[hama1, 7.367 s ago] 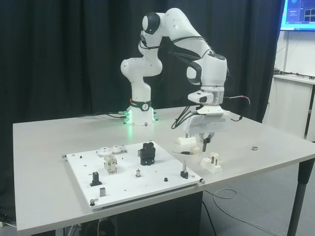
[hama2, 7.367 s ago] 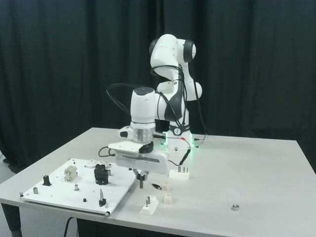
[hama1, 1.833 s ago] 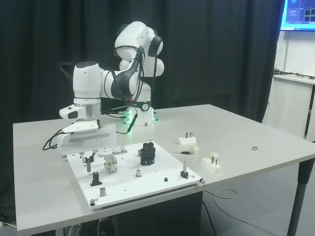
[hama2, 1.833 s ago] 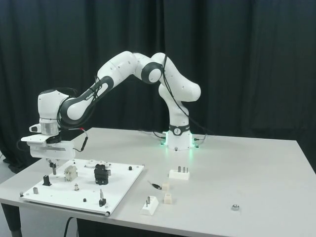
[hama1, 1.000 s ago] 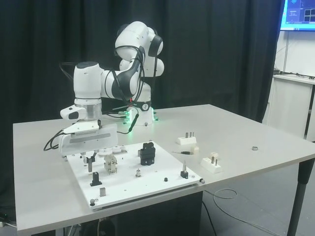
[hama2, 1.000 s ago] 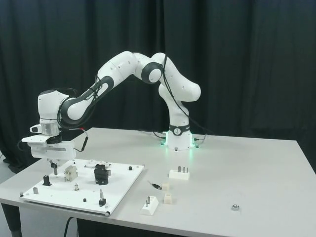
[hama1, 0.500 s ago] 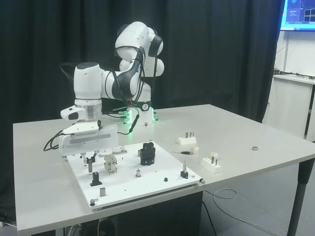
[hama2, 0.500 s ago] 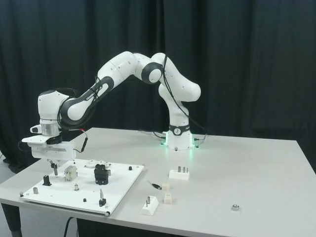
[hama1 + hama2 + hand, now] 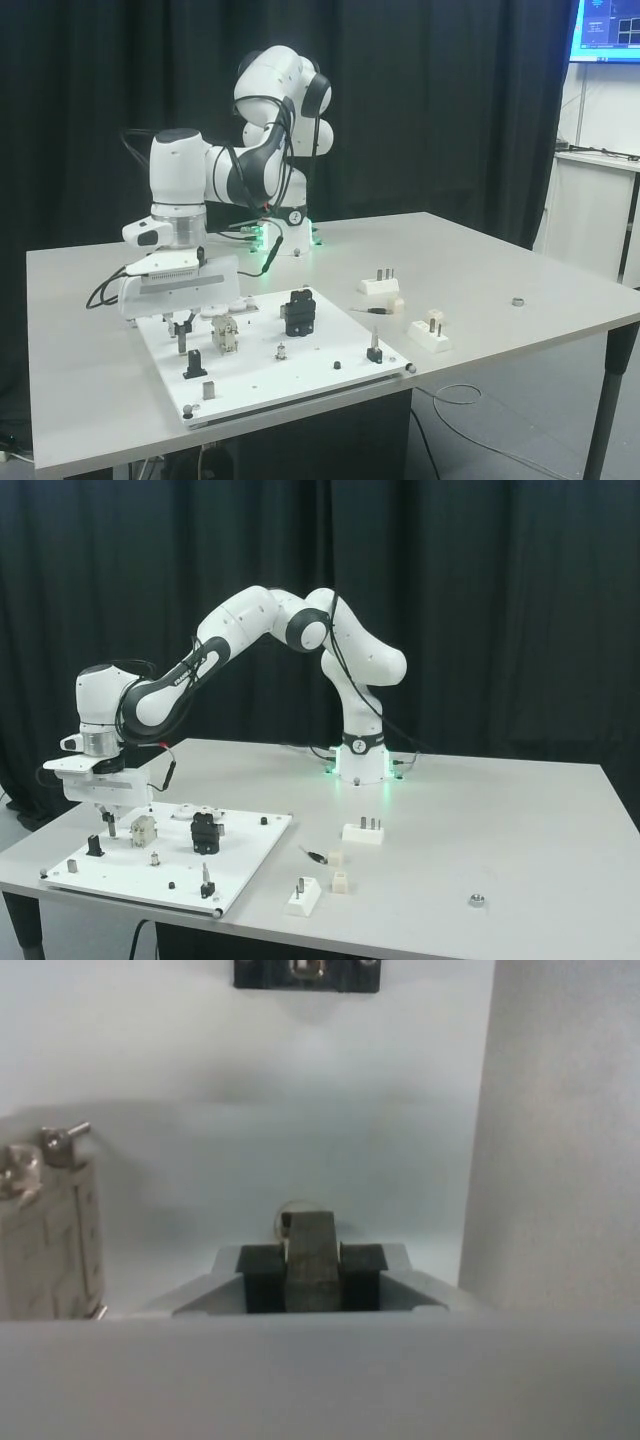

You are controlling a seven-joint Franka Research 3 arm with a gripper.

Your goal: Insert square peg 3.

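Your claw (image 9: 181, 325) is clamped on the square peg (image 9: 312, 1260): in the wrist view the black fingers (image 9: 262, 1275) sit tight on both sides of it, peg upright between them. Claw hangs over the far-left part of the white board (image 9: 300, 375), just above its surface; the second room view puts it (image 9: 108, 820) right over the small black holder (image 9: 94, 846) and beside the pale block fixture (image 9: 143, 829). Peg looks clear of the board, tip above a faint round mark on the white surface, but the wrist view is too soft to say whether it touches. Black holder in the first room view (image 9: 194, 364) sits just in front of the claw, the block fixture (image 9: 224, 334) just to its side. Black clamp part (image 9: 300, 312) stands mid-board, well apart from the claw. Off the board on the grey desk (image 9: 480, 260): white block with two pins (image 9: 378, 284), white block with one pin (image 9: 430, 333), and a small ring (image 9: 518, 299) near the far edge. Green light shows at the arm base (image 9: 360, 765).
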